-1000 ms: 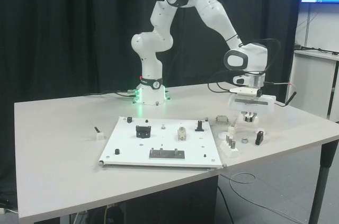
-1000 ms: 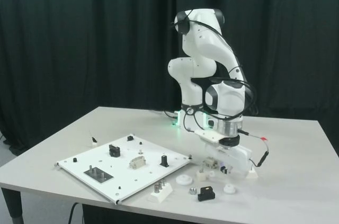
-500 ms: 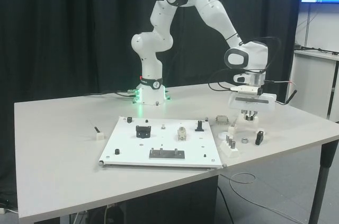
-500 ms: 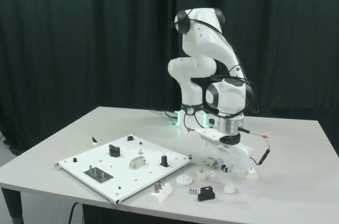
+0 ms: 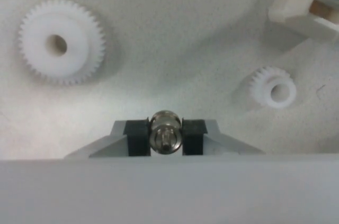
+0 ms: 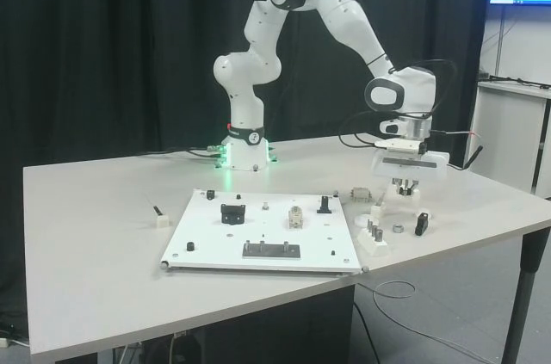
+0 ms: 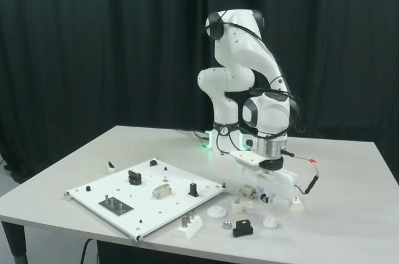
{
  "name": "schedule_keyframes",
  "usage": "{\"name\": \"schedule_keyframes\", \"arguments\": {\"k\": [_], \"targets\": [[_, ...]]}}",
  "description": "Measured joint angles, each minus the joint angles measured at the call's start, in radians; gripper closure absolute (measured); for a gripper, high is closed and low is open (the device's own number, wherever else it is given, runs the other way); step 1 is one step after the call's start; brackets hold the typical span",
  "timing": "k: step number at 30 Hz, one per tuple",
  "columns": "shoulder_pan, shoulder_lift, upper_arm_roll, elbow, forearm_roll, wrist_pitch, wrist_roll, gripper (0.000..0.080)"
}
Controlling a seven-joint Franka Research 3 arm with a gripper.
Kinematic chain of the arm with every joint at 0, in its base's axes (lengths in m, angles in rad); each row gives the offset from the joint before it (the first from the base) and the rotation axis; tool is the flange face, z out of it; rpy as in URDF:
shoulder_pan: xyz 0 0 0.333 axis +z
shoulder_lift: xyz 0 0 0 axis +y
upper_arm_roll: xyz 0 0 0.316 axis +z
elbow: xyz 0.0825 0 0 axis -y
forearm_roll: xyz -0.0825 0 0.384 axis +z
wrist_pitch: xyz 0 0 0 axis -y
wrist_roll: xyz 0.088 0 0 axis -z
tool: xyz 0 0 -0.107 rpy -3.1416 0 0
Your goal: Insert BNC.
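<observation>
In the wrist view my gripper [image 5: 166, 140] is shut on the BNC connector [image 5: 166, 130], a grey metal barrel held between two black pads [image 5: 136, 137]. It hangs just above the table, with a large white gear [image 5: 61, 41] and a small white gear [image 5: 273, 87] lying below. In the room views the gripper [image 6: 404, 190] [image 7: 264, 195] points down over the table to the right of the white assembly board [image 6: 215, 239] [image 7: 93, 198]. The connector itself is too small to make out there.
Loose parts lie by the gripper: a black piece [image 6: 421, 224] [image 7: 242, 229], a white holder with pegs [image 6: 373, 237] [image 7: 189, 225], a small ring [image 6: 398, 228] and a white block [image 5: 304, 1]. The board carries several fixtures. A small white block [image 6: 159, 220] sits left of it.
The arm has risen slightly, lifting the gripper a little off the table. Its grip on the connector is the same.
</observation>
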Motion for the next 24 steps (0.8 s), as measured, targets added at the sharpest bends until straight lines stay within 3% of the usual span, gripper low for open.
{"name": "schedule_keyframes", "arguments": {"k": [13, 24], "targets": [[0.000, -0.017, -0.004, 0.000, -0.018, -0.021, -0.001, 0.0676], [-0.009, -0.064, -0.018, -0.002, -0.048, -0.103, -0.004, 0.0676]]}}
